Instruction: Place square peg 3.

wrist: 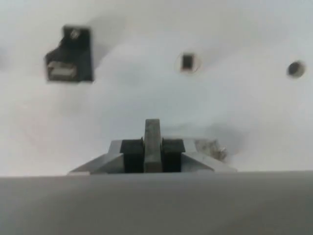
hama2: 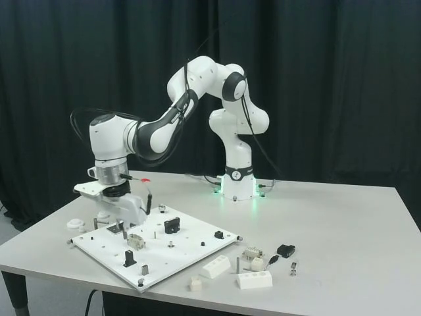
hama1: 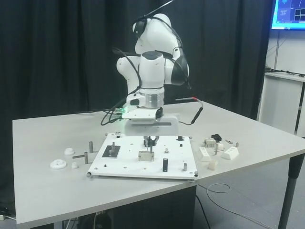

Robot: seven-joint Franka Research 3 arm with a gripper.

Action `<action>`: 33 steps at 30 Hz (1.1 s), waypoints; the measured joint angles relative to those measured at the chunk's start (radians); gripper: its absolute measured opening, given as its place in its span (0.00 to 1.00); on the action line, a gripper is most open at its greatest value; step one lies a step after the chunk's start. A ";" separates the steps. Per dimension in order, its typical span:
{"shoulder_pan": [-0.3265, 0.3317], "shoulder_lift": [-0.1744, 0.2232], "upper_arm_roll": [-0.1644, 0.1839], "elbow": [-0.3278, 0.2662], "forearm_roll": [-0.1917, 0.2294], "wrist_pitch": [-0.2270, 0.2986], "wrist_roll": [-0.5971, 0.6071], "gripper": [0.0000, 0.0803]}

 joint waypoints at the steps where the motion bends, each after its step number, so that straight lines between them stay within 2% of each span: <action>1: 0.005 -0.004 0.000 -0.001 0.000 -0.013 0.000 0.09; 6: 0.035 -0.024 0.000 -0.006 0.000 -0.066 0.010 0.09; 11: 0.076 -0.043 0.001 -0.018 0.000 -0.095 0.036 0.09; 24: 0.225 -0.095 0.018 -0.076 0.002 -0.094 0.098 0.09; 33: 0.340 -0.100 0.019 -0.086 0.002 -0.082 0.160 0.09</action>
